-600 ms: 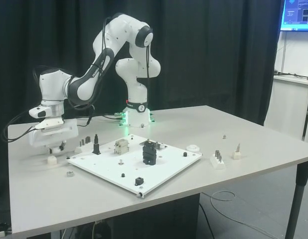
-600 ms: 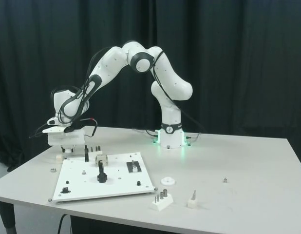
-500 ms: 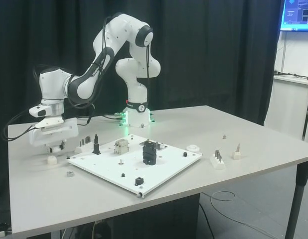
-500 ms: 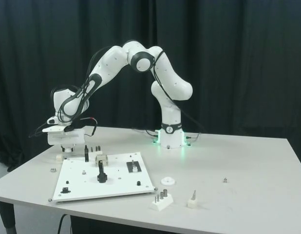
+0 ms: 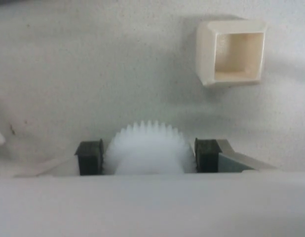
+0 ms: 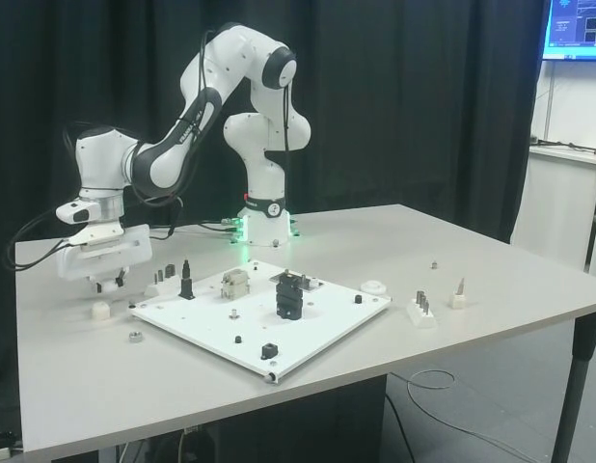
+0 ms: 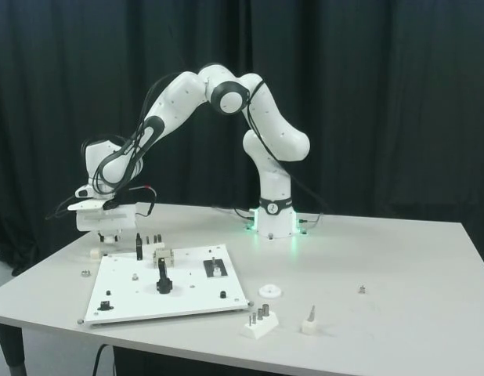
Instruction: Insert medium gear.
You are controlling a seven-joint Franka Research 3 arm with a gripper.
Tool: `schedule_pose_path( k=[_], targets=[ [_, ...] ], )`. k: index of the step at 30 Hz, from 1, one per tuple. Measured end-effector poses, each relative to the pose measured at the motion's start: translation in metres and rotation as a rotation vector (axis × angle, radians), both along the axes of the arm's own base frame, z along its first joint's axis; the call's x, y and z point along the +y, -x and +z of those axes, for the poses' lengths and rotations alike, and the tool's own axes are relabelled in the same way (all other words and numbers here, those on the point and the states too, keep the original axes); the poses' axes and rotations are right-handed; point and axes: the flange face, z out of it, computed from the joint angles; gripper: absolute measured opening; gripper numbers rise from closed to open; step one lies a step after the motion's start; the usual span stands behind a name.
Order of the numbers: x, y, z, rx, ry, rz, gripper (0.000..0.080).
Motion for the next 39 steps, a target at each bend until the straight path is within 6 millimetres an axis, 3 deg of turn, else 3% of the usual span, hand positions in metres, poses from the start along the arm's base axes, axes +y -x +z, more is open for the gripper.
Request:
schedule_pose_path(
  k=[10, 22, 39],
  targets=[
    [0.006, -0.011, 0.010, -0.016, -0.011, 0.021, 0.0397],
    [0.032, -0.050, 0.042, -0.070, -0.060, 0.021, 0.0397],
    [0.106, -0.128, 0.084, -0.106, -0.138, 0.011, 0.0397]
  ],
)
